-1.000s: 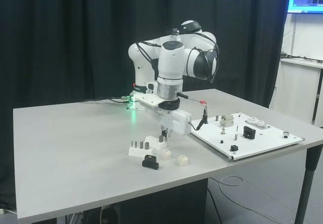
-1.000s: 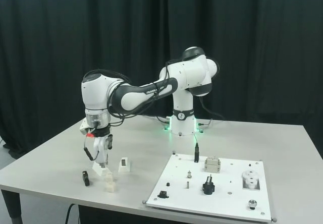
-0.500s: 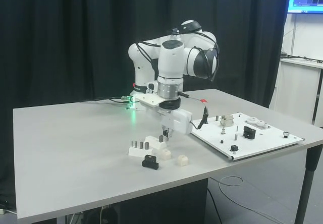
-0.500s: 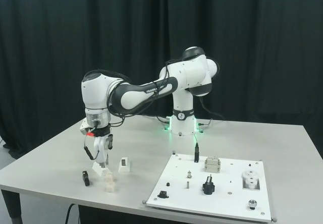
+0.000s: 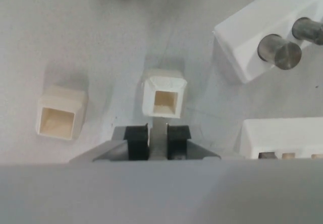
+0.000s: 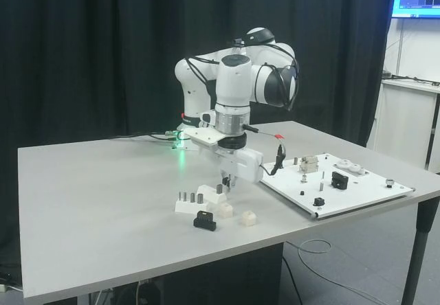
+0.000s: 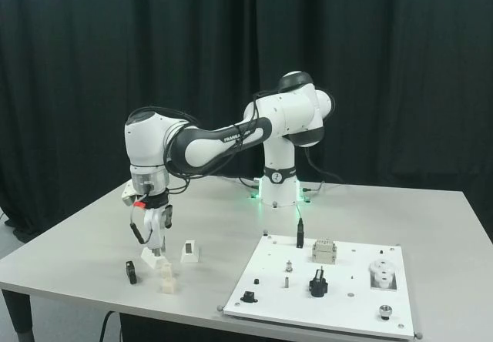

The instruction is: Insert Ethernet.

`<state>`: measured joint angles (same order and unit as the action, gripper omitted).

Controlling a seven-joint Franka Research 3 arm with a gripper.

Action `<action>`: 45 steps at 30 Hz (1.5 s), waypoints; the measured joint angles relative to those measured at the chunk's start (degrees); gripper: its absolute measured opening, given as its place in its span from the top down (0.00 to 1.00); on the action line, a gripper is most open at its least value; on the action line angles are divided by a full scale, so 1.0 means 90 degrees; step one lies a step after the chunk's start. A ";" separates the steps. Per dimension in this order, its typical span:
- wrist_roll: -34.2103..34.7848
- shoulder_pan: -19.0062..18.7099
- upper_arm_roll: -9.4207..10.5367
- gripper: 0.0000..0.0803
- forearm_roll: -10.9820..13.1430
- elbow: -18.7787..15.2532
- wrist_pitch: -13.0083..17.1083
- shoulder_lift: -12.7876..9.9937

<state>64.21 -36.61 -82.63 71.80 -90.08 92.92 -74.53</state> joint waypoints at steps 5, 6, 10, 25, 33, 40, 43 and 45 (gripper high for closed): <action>-0.0160 -0.0001 0.0000 0.91 0.0000 0.0000 0.0016 0.0000; -0.0202 -0.0002 0.0000 0.91 0.0000 0.0001 0.0021 0.0000; -0.0385 -0.0011 -0.0003 0.91 0.0011 0.0005 0.0034 0.0000; -0.1366 -0.0201 -0.0105 0.91 0.0094 0.0011 0.0024 0.0010; -0.2333 -0.0474 -0.0130 0.91 0.0120 0.0022 0.0000 0.0089; -0.3141 -0.0799 -0.0206 0.91 0.0174 0.0078 -0.0014 0.0097; -0.3462 -0.0955 -0.0236 0.91 0.0188 0.0128 -0.0014 0.0097; -0.3667 -0.1058 -0.0256 0.91 0.0195 0.0174 -0.0009 0.0097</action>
